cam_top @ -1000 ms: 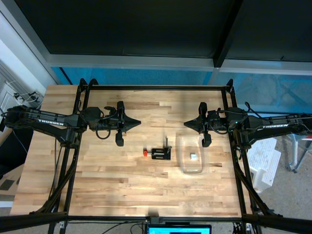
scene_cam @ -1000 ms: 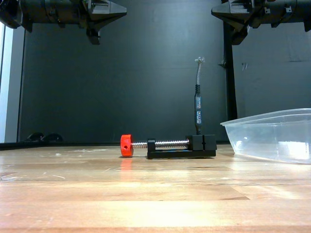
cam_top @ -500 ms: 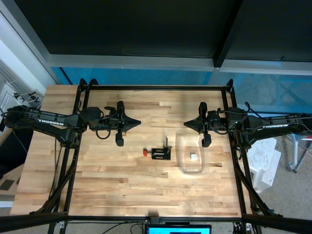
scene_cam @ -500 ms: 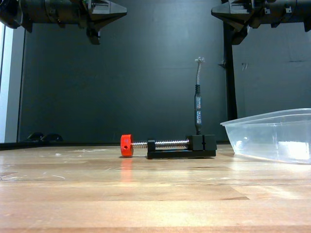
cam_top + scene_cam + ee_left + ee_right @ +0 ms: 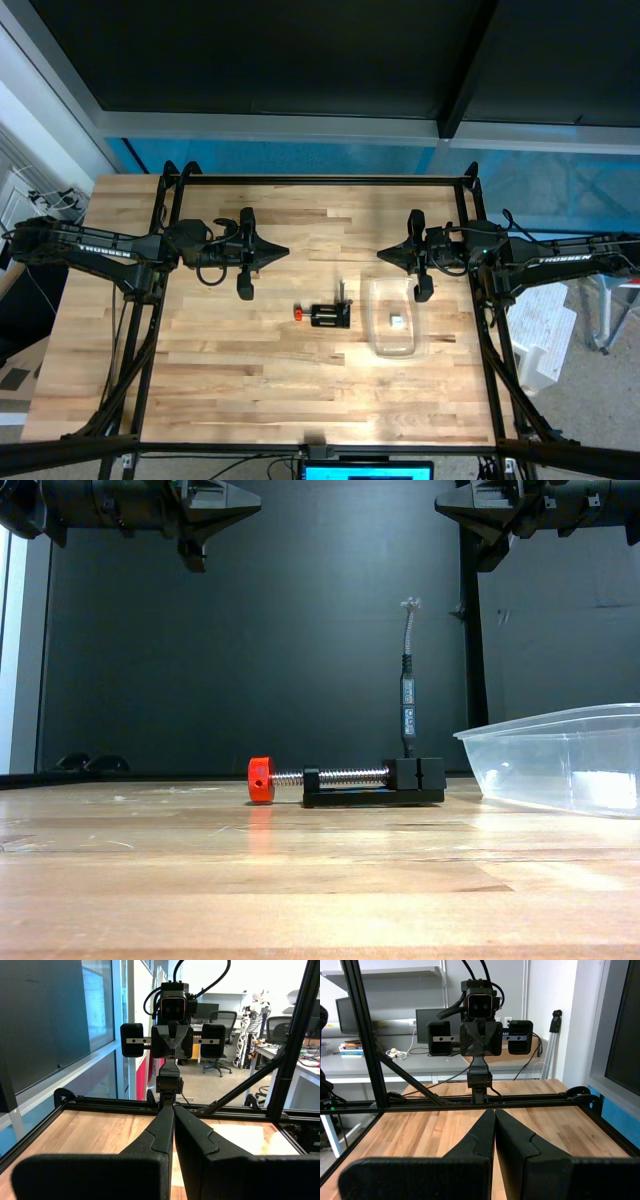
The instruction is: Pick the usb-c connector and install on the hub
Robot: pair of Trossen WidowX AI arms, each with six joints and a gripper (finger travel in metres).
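We see the left gripper (image 5: 284, 250) hanging high over the far left part of the pale wooden plank table (image 5: 220, 370). Its two black fingers (image 5: 155, 1136) are pressed together at the tips with nothing between them. The right gripper (image 5: 381, 255) faces it from the other side at about the same height, and it too is closed tip to tip and empty. The two are well apart.

On the table, nearer to us than both grippers and between them, lies the small black rectangular hub (image 5: 328, 316). Its orange-red round knob (image 5: 260, 779) points toward the left arm. A thin grey braided cable (image 5: 407, 695) stands upright from the end away from the knob.

Just beside the hub, on the right arm's side and not touching it, sits the clear plastic rectangular tray (image 5: 384, 342). The tiny greyish usb-c connector (image 5: 397, 321) lies on the tray's floor near the middle, apart from both grippers. In the high view the right gripper shows just beyond the tray's far rim.
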